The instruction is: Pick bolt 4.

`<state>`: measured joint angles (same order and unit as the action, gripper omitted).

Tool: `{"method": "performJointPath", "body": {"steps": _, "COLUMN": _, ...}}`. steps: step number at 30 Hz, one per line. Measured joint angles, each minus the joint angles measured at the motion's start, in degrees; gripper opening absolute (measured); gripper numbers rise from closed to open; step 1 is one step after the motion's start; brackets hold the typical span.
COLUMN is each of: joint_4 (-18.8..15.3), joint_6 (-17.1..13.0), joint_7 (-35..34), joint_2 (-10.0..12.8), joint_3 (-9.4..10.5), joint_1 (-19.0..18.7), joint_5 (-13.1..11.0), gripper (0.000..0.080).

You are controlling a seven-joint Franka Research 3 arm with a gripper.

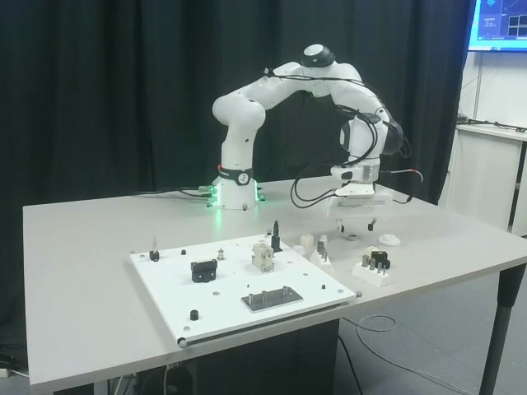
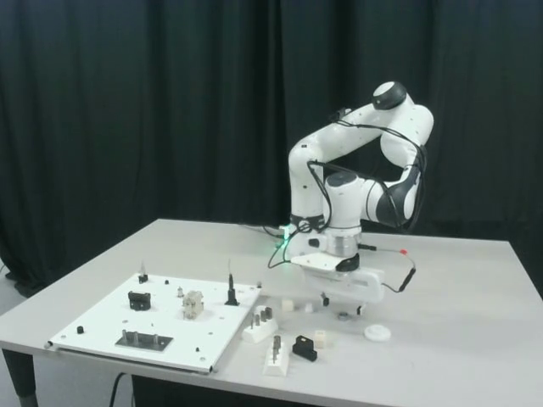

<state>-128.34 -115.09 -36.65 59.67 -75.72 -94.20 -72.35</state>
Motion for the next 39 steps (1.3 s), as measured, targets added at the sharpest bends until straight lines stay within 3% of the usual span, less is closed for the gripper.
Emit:
{"method": "performJointPath", "body": {"steps": 24, "joint_4": -0.9, "joint_6": -0.48, "joint_7": 1.9, "joint_2": 0.14, "joint_3": 0.61, "joint_1": -2.18, "joint_5": -1.56, "gripper": 0.08}}
{"method": "performJointPath", "body": {"steps": 30, "joint_4": -1.42, "joint_6": -2.11, "joint_7": 1.9, "joint_2": 0.29, "joint_3": 1.05, "joint_1": -3.16, "joint_5": -2.12, "gripper": 0.08}}
{"method": "performJointPath", "body": {"steps": 39, "joint_4": -2.76, "joint_6": -4.56, "joint_7": 1.7, "joint_2": 1.08, "joint_3": 1.15, "joint_1": -4.34, "joint_5": -4.91, "gripper": 0.08}}
